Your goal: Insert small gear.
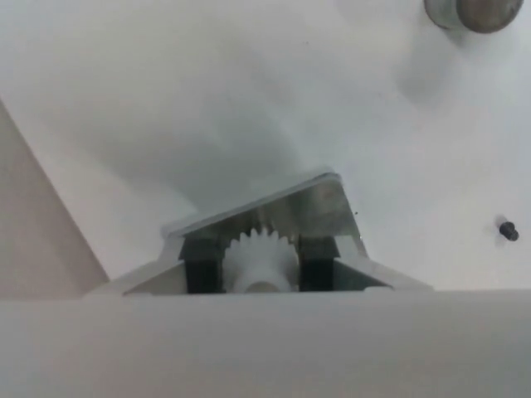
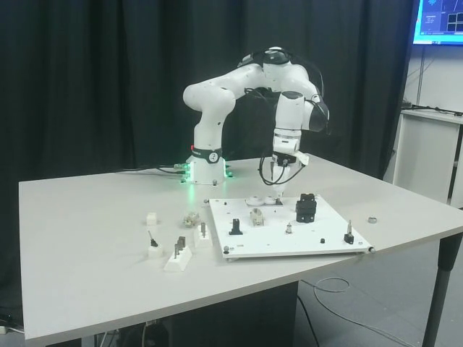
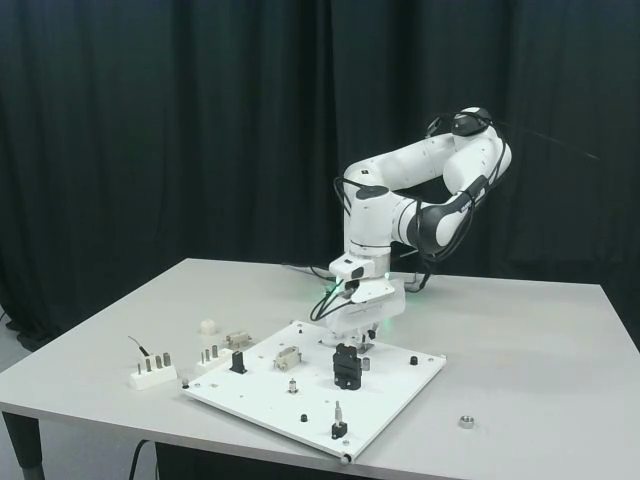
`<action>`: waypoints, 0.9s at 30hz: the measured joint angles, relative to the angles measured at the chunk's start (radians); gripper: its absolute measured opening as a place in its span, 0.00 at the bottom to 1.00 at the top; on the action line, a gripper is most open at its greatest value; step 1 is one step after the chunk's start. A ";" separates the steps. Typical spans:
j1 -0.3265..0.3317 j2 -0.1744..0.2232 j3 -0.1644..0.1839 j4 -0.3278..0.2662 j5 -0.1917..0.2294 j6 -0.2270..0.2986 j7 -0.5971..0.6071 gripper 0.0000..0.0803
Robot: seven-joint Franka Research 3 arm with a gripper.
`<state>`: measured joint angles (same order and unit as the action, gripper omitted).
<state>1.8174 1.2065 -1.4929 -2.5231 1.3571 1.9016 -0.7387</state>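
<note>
Wrist view: the gripper [image 1: 260,264] is clamping the gear [image 1: 260,257], a small white toothed wheel, between its two black fingers [image 1: 202,264], which are closed in on it from either side. Below it the white board [image 1: 249,99] is lying bare, with a grey metal peg [image 1: 471,12] at one edge of the picture and a small black stud [image 1: 508,230] off to the side. Judging by this, the carrying step is in hand: the gear is held above the board and not yet seated on anything.

First room view: the arm [image 2: 239,87] is reaching down from its base so that the gripper [image 2: 278,176] is hanging over the board's [image 2: 289,249] far edge, just above a white fixture [image 2: 262,200]. The next move probably calls for lining the gear's bore up over its shaft and lowering straight. A black block [image 2: 305,209] is standing near on the board, and loose parts holders [image 2: 173,253] are lying on the tabletop [image 2: 87,238] well apart, toward its near-left side.

Second room view: the gripper [image 3: 352,330] is hovering just behind the black block [image 3: 347,366], which could be crowding the descent. A small nut [image 3: 465,421] is lying on the tabletop beside the board's [image 3: 250,400] corner.
</note>
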 joint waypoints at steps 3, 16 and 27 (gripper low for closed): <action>0.002 0.001 0.000 -0.001 0.000 0.001 -0.019 0.24; 0.013 0.002 0.003 -0.006 0.001 0.016 -0.118 0.24; 0.015 0.001 0.003 -0.013 0.015 0.018 -0.122 0.24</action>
<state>1.8320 1.2078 -1.4903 -2.5365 1.3717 1.9196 -0.8602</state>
